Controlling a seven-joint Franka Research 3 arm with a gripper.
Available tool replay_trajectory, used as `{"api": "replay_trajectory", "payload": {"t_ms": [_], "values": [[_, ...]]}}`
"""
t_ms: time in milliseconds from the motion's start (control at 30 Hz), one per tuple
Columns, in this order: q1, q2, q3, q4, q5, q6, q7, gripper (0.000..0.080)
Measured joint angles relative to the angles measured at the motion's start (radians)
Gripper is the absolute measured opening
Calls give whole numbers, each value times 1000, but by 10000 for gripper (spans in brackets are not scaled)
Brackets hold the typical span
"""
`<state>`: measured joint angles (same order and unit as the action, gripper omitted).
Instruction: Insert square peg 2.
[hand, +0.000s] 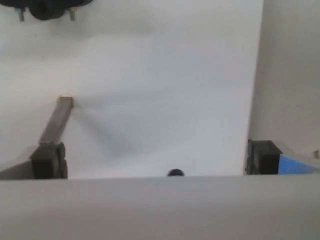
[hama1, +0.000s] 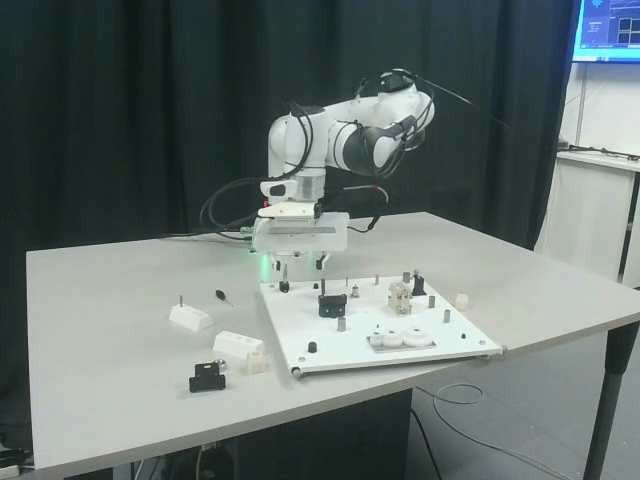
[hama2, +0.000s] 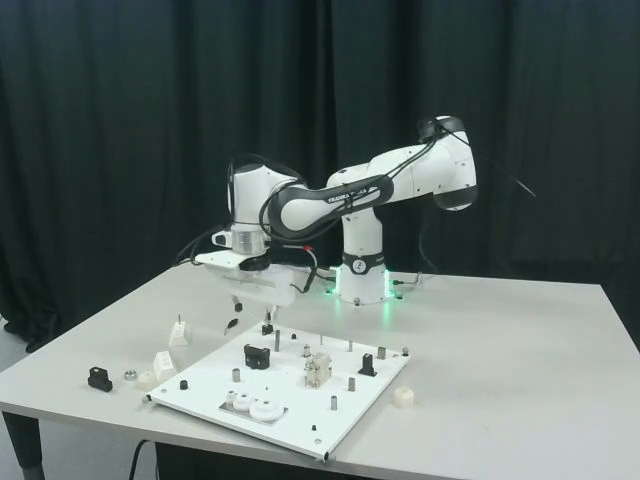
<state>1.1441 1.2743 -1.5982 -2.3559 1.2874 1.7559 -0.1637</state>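
Now we are hovering our two-fingered gripper (hand: 155, 158) low over the flat white assembly board (hand: 175, 75), at its edge toward the arm's base. Its fingers are standing wide apart and holding nothing. The grey square-sectioned metal peg (hand: 56, 121) is standing on the board, not centred in the gap but just beside one black fingertip (hand: 48, 161). We cannot tell whether it is touching that pad, or whether its foot is already sitting in a hole.

As we are judging it, the off-centre position is the danger. If we are closing from here, the near pad is meeting the peg first and may be shoving it sideways, tilting or jamming it. Any sideways drift of the wrist risks toppling it onto the board.
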Motion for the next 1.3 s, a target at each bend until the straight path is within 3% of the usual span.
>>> {"api": "replay_trajectory", "payload": {"t_ms": [567,1300], "values": [[-61,0,-42,66,-106,0,-34,800],[-146,0,-88,88,-108,4,-219,800]]}}
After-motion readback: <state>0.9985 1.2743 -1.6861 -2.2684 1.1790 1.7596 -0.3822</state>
